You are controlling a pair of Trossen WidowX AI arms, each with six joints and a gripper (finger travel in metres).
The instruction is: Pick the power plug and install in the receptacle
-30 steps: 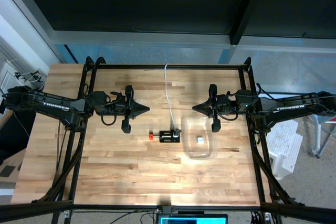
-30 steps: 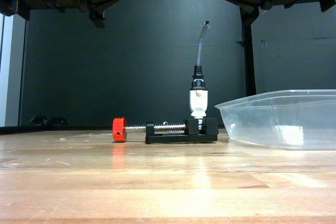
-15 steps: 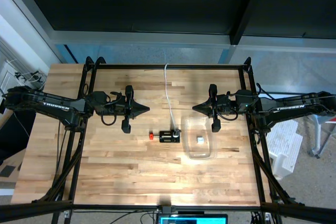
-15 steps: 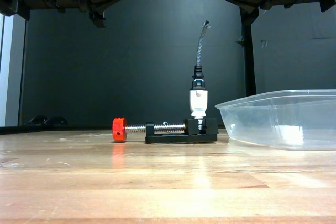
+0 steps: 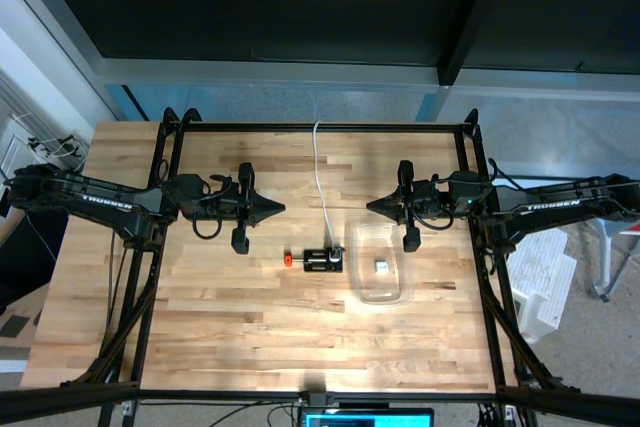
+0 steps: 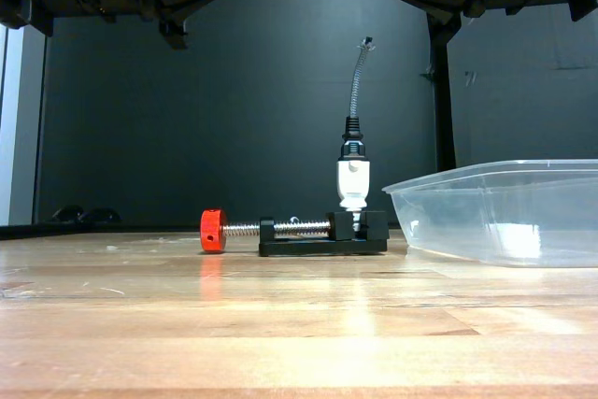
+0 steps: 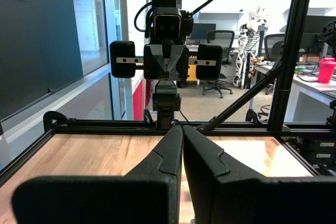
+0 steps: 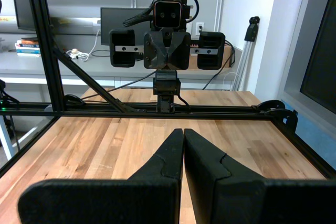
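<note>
Toward the near edge of the bench [image 5: 200, 347], right of centre, lies a clear tray [image 6: 505, 221] with a small white piece [image 5: 381, 266] inside. Just left of the tray, near the bench's middle, sits a black clamp [image 6: 322, 235], its red knob [image 6: 213, 230] pointing toward the left edge. The receptacle [image 6: 353, 182] stands upright in the clamp's right end. The plug [image 6: 352, 133] sits on top of it, long axis vertical and thin tail curving upward, so it looks already seated, though how deep is unclear. Beyond and well above, the left gripper [image 5: 270, 209] and right gripper [image 5: 372, 206] hang level, tips facing each other across the gap, both clenched on nothing. The plug lies below that gap and toward the near edge. The right gripper seems somewhat nearer, and any press or check would need a descent along the plug's upright axis. A white cable [image 5: 322, 177] runs from the clamp to the far edge.
</note>
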